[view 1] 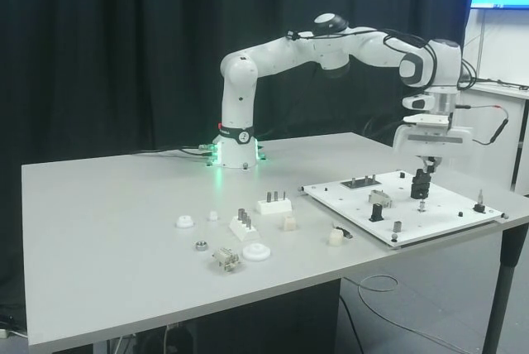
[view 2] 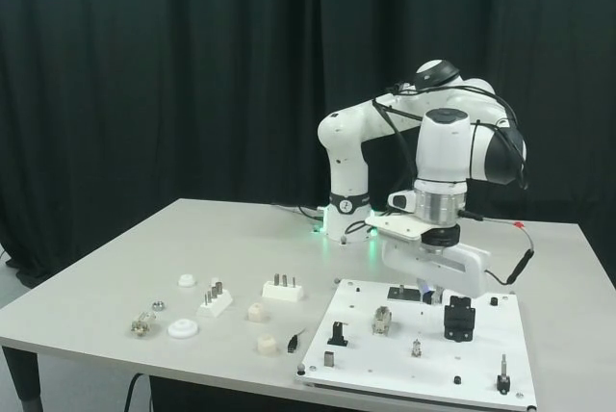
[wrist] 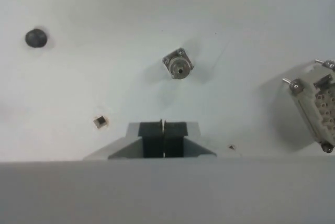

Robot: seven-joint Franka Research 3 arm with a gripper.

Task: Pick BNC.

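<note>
My hand [wrist: 163, 139] hangs above the white board [wrist: 104, 77] on the bench, fingers pressed together and holding nothing. The BNC connector [wrist: 178, 64] stands upright on that board, just ahead of my fingertips, untouched.

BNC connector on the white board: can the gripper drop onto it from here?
Probably yes. The gripper hangs above the BNC connector, fingers together, so it must open first; nothing stands between, and the multi-pin connector sits well aside.
</note>
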